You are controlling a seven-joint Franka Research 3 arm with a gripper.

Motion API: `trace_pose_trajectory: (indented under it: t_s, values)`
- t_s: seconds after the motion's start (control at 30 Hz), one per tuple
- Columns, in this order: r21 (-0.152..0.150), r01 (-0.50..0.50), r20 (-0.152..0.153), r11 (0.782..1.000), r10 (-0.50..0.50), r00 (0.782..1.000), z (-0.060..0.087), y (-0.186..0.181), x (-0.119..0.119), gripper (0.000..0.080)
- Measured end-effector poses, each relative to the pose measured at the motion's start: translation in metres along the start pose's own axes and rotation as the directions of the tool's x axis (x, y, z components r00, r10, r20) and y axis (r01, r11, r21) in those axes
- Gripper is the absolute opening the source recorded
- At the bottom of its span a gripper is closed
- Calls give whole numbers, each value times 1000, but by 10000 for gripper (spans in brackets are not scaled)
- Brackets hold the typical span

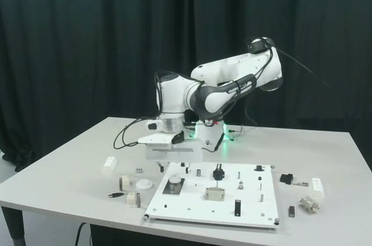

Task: Remove medium gear.

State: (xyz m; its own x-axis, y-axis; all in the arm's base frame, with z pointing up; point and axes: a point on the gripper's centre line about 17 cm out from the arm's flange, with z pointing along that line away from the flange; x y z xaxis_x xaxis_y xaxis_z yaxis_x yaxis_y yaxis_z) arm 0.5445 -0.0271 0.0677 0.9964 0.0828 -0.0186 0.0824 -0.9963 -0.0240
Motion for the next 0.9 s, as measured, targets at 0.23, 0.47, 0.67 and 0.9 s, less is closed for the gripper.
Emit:
trace_pose_trajectory:
  t_s: [0.23, 0.47, 0.67, 0.9]
  values:
    - [-42, 7, -10, 999, -7, 1000, 12, 1, 3, 800]
    - [-63, 5, -13, 998, -5, 1000, 20, 4, 3, 800]
    - [-65, 4, -10, 998, -4, 1000, 24, 5, 2, 800]
    - [-65, 3, -10, 998, -4, 1000, 25, 5, 2, 782]
